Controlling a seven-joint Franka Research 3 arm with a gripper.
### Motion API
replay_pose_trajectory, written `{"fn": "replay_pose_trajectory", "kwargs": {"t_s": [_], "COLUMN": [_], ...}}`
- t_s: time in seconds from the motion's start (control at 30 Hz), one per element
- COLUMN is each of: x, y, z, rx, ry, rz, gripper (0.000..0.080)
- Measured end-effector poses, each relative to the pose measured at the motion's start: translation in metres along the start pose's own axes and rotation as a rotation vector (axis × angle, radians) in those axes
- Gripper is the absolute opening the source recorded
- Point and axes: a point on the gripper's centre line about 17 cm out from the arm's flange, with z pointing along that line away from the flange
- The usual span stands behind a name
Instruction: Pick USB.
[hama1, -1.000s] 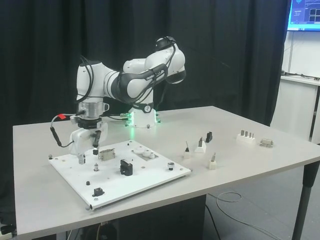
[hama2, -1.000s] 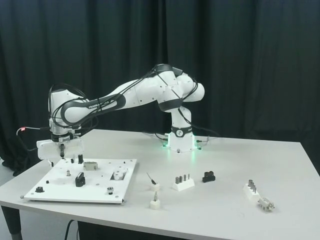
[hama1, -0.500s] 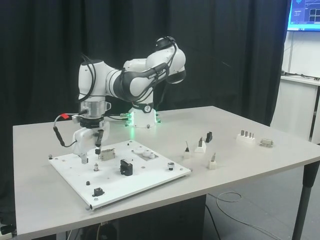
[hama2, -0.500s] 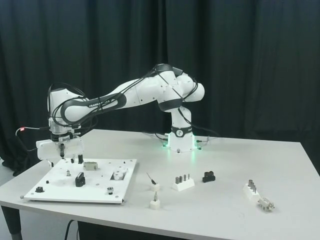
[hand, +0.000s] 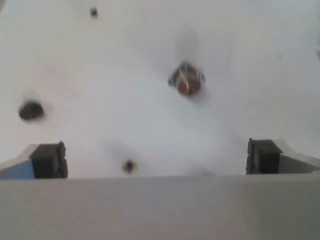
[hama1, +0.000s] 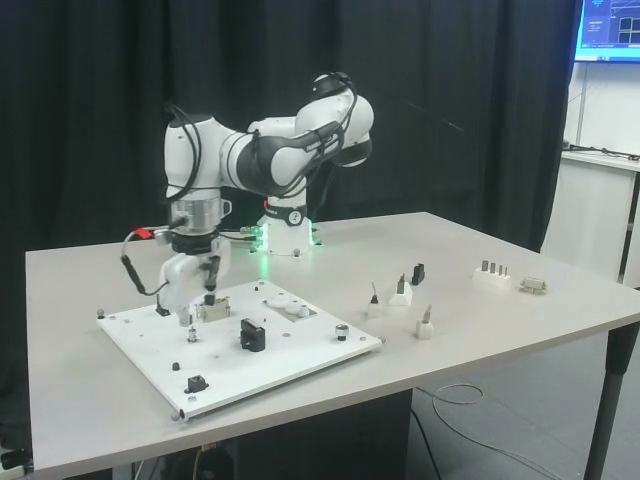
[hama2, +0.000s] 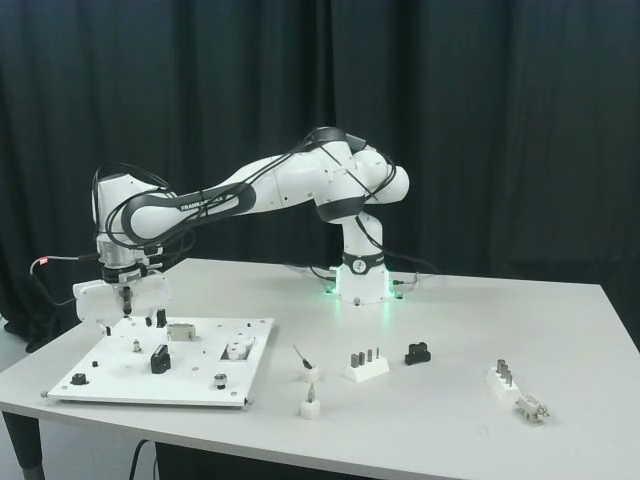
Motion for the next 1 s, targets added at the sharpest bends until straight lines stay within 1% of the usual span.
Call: {"fn": "replay_pose_trajectory", "kwargs": {"t_s": [0.1,0.33,0.67,0.87,0.93,1.0], "x": [-0.015,-0.062,-0.139,-0.183,-0.195,-0.206], "y": [0.003,0.016,0.047,0.081,0.092,0.104], "z": [-0.002,-0.012,-0.024,-0.029,-0.031,-0.033], "rx": [-0.022,-0.093,-0.195,-0.263,-0.283,-0.302], "ry": [-0.016,-0.052,-0.080,-0.089,-0.090,-0.090], "rz": [-0.016,-0.044,-0.110,-0.186,-0.238,-0.313], "gripper": [0.0800,0.0800,0.0800,0.0800,0.0800,0.0800]}}
